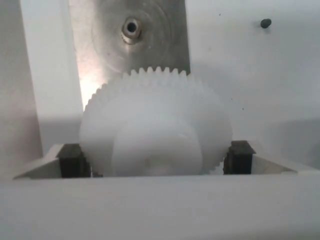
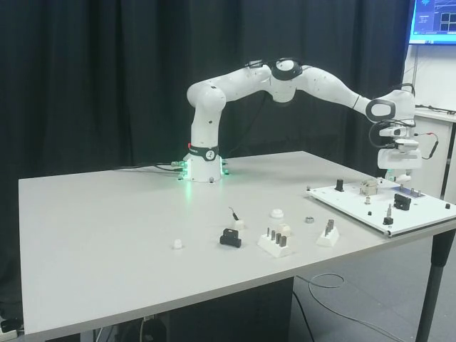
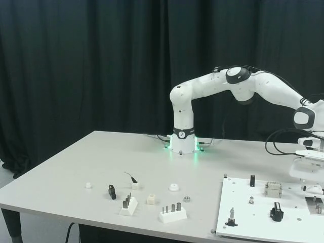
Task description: Insert large gear.
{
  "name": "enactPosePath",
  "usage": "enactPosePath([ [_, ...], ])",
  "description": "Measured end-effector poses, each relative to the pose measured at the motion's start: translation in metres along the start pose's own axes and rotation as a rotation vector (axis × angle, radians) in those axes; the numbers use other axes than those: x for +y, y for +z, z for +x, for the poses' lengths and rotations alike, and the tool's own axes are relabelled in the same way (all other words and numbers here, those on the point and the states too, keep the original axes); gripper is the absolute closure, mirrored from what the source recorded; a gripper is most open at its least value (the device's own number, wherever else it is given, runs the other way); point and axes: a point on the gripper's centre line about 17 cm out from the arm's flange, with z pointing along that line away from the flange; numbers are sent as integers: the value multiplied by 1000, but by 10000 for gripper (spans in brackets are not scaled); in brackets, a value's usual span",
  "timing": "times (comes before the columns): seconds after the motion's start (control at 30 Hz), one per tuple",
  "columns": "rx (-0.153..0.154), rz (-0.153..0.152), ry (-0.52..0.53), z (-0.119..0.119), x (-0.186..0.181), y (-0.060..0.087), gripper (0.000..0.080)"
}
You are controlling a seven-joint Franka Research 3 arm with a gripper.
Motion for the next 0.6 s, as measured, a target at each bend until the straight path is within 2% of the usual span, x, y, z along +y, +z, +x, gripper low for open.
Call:
enactPosePath([
  [0.23,-17,4,4,3,4,-1,214],
  [0.43,-54,20,9,7,9,-4,214],
  [0.6,-99,40,31,11,14,-6,214],
])
